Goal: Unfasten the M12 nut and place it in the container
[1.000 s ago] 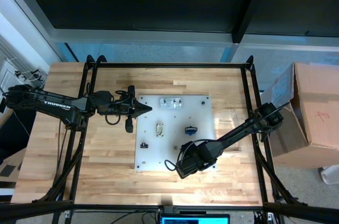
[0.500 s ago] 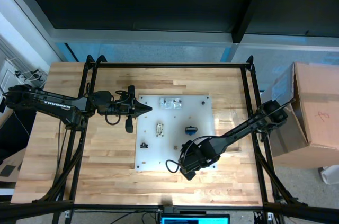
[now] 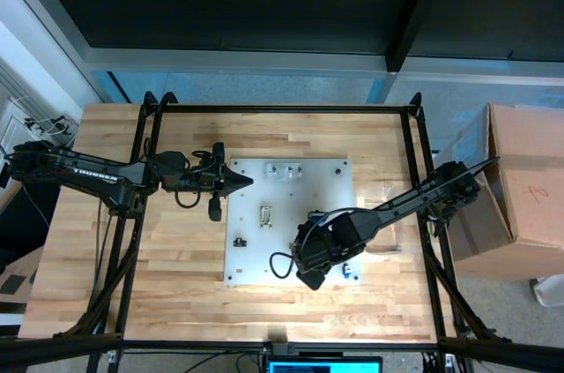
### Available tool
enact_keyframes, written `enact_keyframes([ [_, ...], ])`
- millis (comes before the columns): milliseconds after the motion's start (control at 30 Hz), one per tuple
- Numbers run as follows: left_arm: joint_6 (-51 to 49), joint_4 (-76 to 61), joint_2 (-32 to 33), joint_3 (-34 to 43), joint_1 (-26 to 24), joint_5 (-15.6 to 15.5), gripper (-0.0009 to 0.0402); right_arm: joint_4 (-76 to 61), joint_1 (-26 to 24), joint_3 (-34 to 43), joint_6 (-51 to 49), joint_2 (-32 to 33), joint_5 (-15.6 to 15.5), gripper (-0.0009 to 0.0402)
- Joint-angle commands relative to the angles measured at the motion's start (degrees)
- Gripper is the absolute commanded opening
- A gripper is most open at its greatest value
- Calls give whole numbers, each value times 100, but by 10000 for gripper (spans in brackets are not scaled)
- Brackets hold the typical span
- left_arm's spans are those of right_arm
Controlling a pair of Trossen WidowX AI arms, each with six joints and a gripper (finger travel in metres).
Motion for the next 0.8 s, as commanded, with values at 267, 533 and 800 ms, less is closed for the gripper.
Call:
enact_keyframes([
  [267, 0, 2, 0, 0, 0, 0, 0, -382, -59, 527, -1873, 407, 210, 179],
  [533, 0, 4, 0, 0, 0, 0, 0, -267, -313, 527, -2205, 903, 151, 217],
  [800, 0, 4, 0, 0, 0, 0, 0, 81, -363, 522, -2433, 1235, 7, 219],
])
